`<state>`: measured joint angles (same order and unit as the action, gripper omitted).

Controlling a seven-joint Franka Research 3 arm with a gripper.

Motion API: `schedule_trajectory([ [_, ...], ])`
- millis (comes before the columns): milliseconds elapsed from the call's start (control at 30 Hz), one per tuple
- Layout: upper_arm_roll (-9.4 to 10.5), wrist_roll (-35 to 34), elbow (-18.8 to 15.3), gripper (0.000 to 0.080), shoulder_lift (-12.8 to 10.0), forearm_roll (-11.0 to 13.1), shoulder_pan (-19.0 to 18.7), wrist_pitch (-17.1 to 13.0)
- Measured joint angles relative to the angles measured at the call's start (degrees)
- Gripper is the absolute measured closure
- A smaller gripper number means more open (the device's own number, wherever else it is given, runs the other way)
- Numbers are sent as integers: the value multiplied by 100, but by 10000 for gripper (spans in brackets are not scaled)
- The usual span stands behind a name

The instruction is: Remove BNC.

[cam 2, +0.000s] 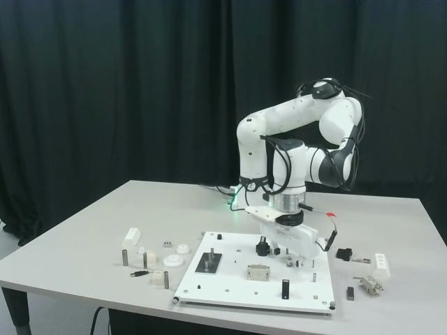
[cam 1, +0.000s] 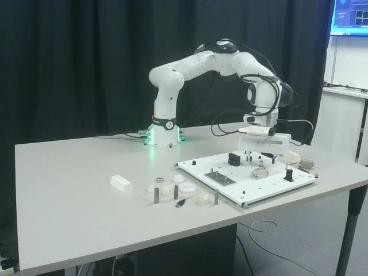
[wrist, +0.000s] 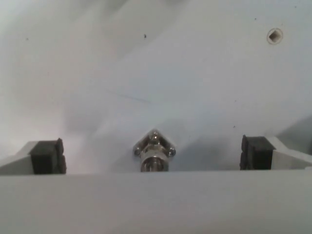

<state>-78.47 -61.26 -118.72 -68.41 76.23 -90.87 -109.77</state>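
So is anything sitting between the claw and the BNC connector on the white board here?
Nothing visible. In the wrist view the small metal BNC connector stands on the white board, centred in the empty gap of the open claw, with its black pads wide apart on either side.

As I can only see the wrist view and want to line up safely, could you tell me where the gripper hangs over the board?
Observer: The gripper hangs low over the white board, toward the side facing the arm's base.
Operator: Thank you; does anything stand close by?
Observer: Yes, a black part stands on the board just beside it.
Operator: And off the board?
Observer: Small loose parts lie on the grey table.
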Motion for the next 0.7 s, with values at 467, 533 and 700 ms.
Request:
schedule_trajectory([
  [467, 58, 6, 46, 3, 0, 0, -2, 0],
  [533, 65, 6, 47, 3, 0, 0, -2, -1],
  [700, 76, 6, 47, 3, 0, 0, -2, -3],
])
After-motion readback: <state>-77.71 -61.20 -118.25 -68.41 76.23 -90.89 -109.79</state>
